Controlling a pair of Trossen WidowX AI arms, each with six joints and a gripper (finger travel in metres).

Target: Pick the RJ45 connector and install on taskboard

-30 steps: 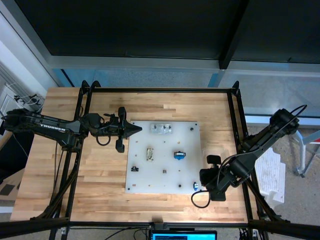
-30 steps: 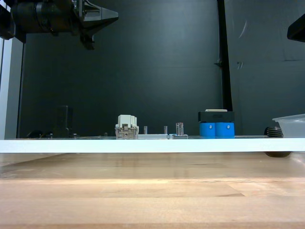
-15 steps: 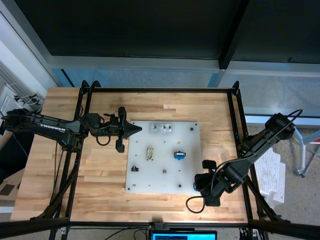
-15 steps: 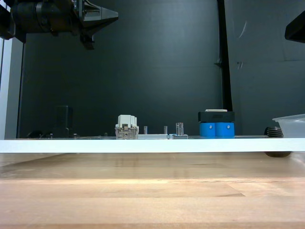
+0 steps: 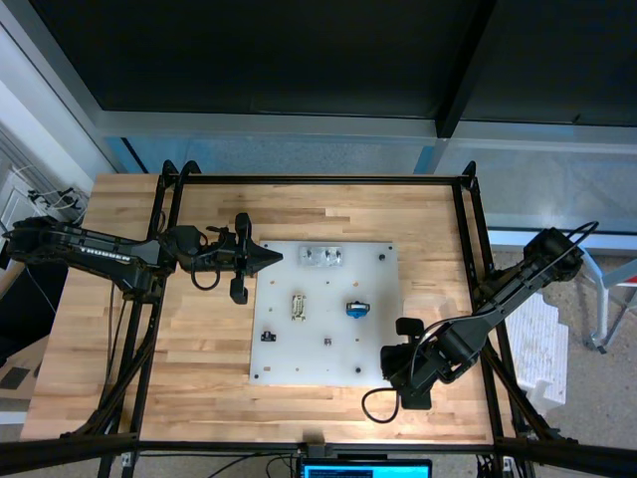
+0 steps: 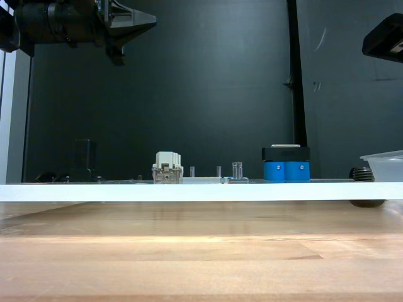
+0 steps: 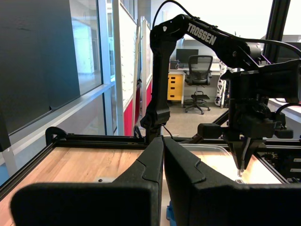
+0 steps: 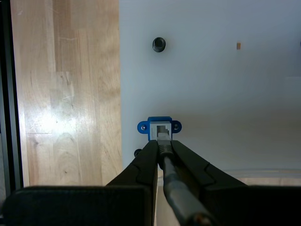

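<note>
Right fingers (image 8: pixel 141 165) pinch RJ45 connector (image 8: pixel 162 140); left fingers (image 7: pixel 149 165) aloft.

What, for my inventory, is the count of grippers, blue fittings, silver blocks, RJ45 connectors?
Black grippers: 2 (left gripper, shut, high by the white square taskboard's far-left corner; right gripper, near-right corner, shut on the connector)
Blue plastic fittings: 2
Silver metal block: 1
Tiny pale plastic RJ45 connector: 1
Total: 6

Wooden table (image 5: pixel 199 349) — white taskboard (image 5: pixel 309 358) flat at centre, clear tray (image 6: pixel 384 161) just beside.
</note>
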